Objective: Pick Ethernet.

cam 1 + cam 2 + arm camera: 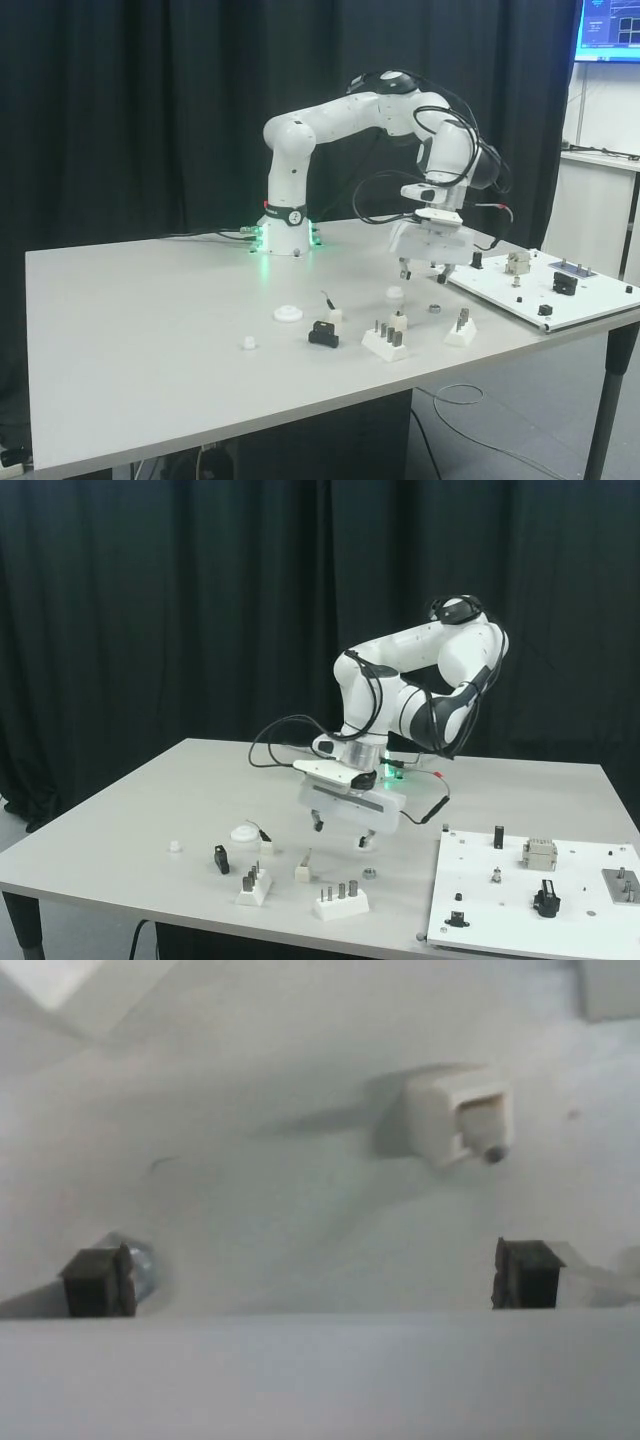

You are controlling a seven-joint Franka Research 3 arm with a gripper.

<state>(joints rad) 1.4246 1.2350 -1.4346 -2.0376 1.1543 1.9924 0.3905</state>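
My gripper point(423, 273) hangs open just above the table, between the small parts and the white board, holding nothing. Its black fingertips point(100, 1280) stand wide apart in the wrist view around bare table. A small white block with a stub on top point(460, 1115) lies ahead of them, and a small metal ring point(143, 1265) sits beside one fingertip. A small white holder with a thin black lead point(329, 309), possibly the Ethernet plug, stands further away among the loose parts. I cannot tell for sure which part is the Ethernet one.
Near the front edge lie a white disc point(288, 313), a black clip point(322, 334), a white cap point(248, 342) and white blocks with pegs point(386, 340). A white board point(585, 301) with fittings is beside the gripper.
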